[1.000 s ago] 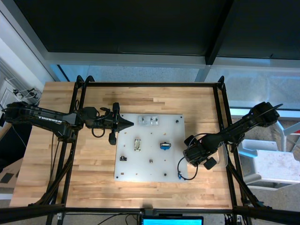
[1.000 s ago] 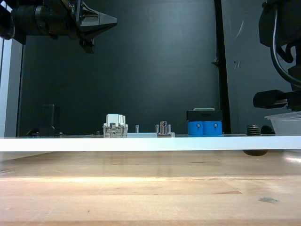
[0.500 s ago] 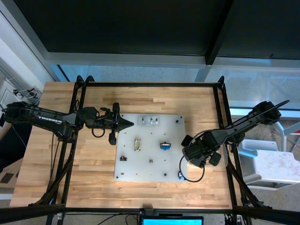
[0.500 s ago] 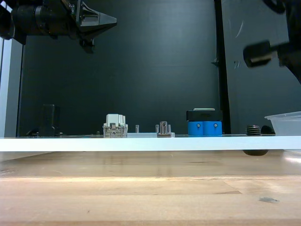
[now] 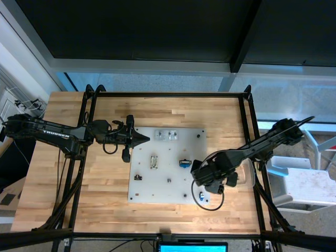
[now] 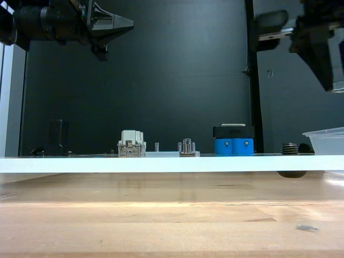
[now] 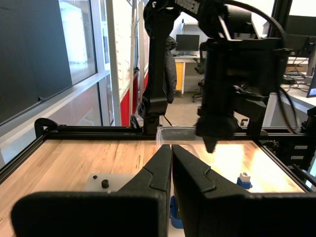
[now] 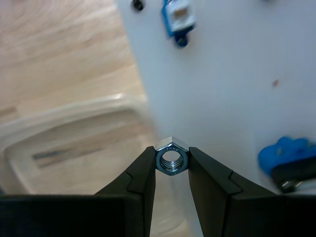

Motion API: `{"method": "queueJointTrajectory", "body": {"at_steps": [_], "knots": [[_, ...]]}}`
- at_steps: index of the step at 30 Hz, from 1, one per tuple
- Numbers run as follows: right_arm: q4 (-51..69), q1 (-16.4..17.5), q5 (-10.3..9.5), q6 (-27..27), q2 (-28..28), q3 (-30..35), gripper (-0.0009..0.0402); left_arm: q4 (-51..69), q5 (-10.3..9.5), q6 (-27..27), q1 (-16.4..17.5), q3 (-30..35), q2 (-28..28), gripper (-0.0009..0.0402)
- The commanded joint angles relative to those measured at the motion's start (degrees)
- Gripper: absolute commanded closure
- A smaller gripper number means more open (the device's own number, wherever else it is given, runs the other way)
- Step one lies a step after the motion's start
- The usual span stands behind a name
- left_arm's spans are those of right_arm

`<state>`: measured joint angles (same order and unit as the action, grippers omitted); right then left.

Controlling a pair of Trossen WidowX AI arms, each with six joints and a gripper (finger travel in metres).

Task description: Pick the M12 fastener and fasten on the M12 threads

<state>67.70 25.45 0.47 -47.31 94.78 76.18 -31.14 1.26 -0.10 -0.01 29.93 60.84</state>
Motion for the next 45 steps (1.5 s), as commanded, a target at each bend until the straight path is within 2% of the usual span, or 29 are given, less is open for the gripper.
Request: {"method": "queueJointTrajectory", "body": {"at_steps": [1, 9, 17, 26, 33, 45], "knots": [[0.0, 0.1, -0.02, -0.6, 3.7, 3.8, 0.0366, 0.0, 0.00, 0.0, 0.0, 0.0, 0.0, 0.0393], [0.2, 0.5, -0.02, -2.0, 12.9, 13.5, 0.0365, 0.0, 0.00, 0.0, 0.0, 0.0, 0.0, 0.0393], [0.1, 1.4, -0.02, -7.8, 20.1, 20.5, 0.0365, 0.0, 0.00, 0.0, 0.0, 0.0, 0.0, 0.0393], [0.7, 1.9, -0.07, -7.7, 26.8, 28.3, 0.0365, 0.0, 0.00, 0.0, 0.0, 0.0, 0.0, 0.0393], [-0.5, 2.1, -0.09, -7.7, 29.3, 29.3, 0.0365, 0.0, 0.00, 0.0, 0.0, 0.0, 0.0, 0.0393], [-1.2, 2.5, -0.11, -7.7, 29.4, 28.0, 0.0366, 0.0, 0.00, 0.0, 0.0, 0.0, 0.0, 0.0393]]}}
